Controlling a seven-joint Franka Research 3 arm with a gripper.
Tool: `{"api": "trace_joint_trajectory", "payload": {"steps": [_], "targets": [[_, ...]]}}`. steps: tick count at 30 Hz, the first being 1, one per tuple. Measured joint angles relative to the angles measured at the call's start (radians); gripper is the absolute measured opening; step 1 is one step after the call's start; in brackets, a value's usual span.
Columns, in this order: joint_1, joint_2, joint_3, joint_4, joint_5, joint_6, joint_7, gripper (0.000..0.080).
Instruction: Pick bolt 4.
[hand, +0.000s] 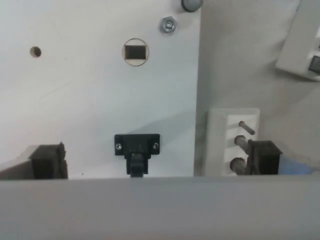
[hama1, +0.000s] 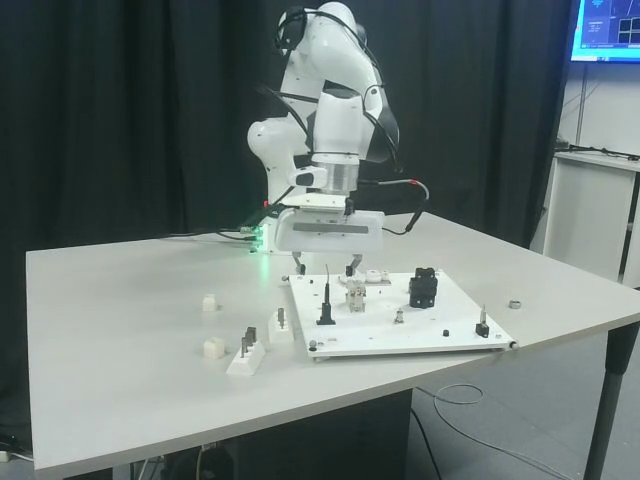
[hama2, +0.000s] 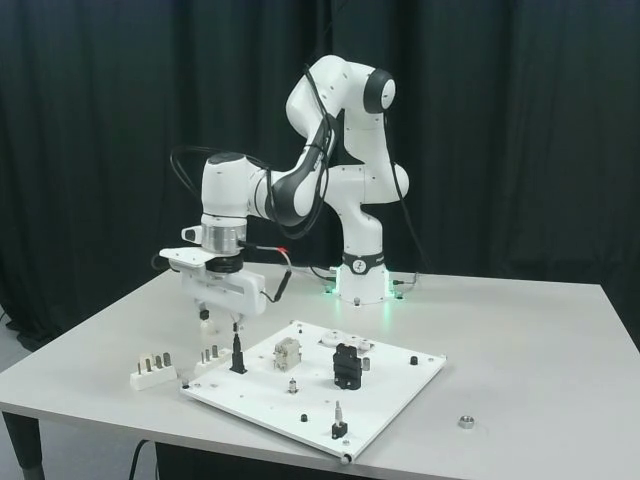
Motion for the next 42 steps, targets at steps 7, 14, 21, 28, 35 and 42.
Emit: {"api": "trace_joint_trajectory", "payload": {"steps": [7,14,21,28,35,42], "targets": [[-0.013,-0.007,0.000,0.008,0.000,-0.009,0.000,0.0800],[-0.023,-0.007,-0.001,0.018,0.000,-0.013,-0.001,0.0800],[-0.031,-0.007,-0.001,0.024,0.000,-0.013,-0.003,0.0800],[-0.041,-0.006,-0.001,0.031,0.000,-0.013,-0.007,0.0800],[-0.046,-0.005,-0.001,0.041,0.000,-0.013,-0.014,0.0800],[-0.049,-0.003,-0.001,0.047,0.000,-0.013,-0.021,0.0800]]}}
